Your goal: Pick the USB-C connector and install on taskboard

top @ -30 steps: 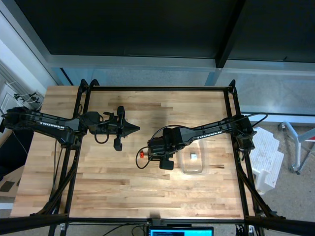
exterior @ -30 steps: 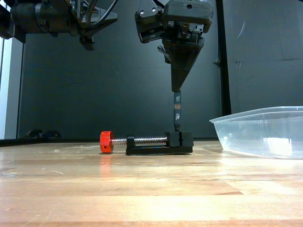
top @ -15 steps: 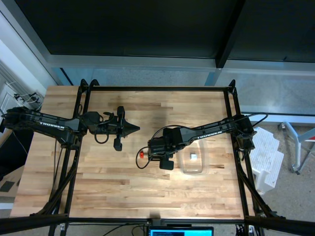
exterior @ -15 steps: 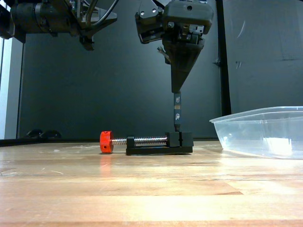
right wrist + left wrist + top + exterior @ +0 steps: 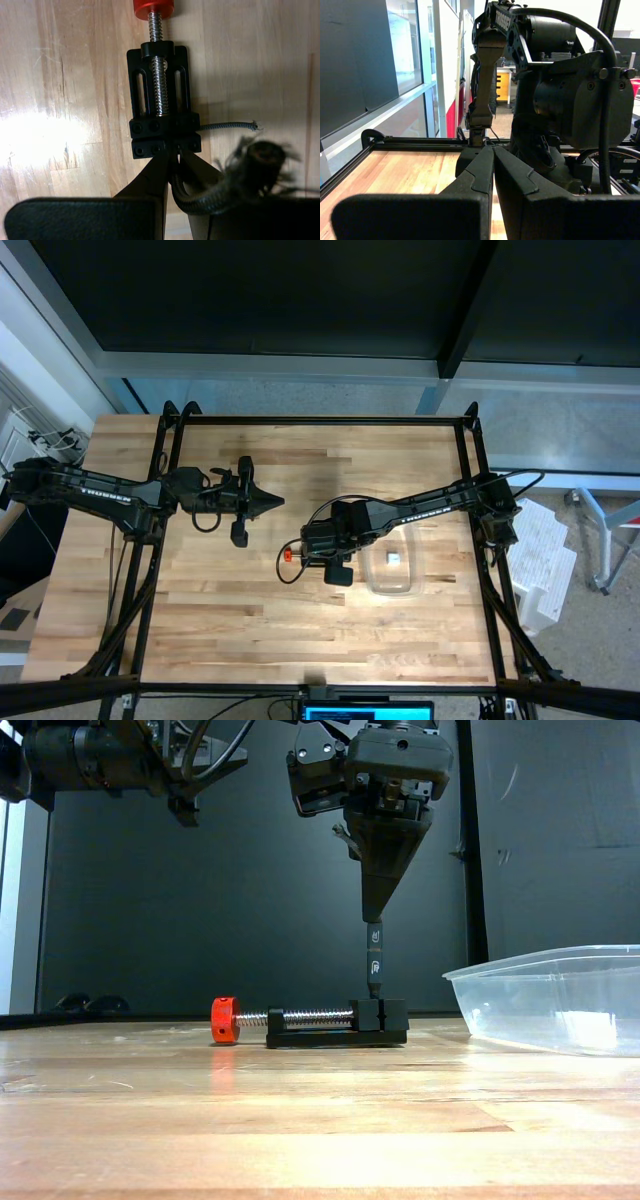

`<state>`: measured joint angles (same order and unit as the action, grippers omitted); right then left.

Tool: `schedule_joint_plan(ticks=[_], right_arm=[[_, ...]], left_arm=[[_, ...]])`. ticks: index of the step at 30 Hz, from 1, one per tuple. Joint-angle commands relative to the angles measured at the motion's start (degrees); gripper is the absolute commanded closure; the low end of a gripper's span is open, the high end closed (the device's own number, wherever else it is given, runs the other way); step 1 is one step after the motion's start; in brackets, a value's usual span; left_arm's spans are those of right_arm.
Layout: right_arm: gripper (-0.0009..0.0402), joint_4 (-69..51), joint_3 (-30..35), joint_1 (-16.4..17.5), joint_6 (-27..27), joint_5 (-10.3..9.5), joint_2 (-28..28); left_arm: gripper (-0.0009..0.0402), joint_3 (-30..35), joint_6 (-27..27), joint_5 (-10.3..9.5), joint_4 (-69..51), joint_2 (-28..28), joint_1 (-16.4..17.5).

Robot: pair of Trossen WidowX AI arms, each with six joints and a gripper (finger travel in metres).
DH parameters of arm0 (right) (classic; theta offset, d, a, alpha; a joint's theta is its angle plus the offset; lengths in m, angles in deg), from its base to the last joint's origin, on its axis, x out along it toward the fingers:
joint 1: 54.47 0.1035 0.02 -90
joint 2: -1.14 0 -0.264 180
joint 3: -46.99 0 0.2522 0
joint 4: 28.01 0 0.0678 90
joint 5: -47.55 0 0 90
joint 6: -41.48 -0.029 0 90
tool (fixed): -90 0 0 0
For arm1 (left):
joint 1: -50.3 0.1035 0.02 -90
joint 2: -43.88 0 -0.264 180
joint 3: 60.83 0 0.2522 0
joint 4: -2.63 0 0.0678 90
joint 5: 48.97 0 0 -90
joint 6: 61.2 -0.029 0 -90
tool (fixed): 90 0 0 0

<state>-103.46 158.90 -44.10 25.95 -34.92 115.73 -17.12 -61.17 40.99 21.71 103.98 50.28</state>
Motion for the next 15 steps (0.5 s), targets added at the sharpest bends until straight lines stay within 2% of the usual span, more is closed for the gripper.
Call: schedule_joint_plan(ticks=[1,15], right_arm=[[0.0393,1.5,-1.9,0.0,0.1,-0.04,0.3],[0.0390,2.5,-2.3,0.0,0.0,-0.04,0.1]], left_arm=[[0.0393,0.0,0.0,0.00,0.0,0.0,0.0],[0.0393,0.0,0.0,0.00,0.0,0.0,0.0]])
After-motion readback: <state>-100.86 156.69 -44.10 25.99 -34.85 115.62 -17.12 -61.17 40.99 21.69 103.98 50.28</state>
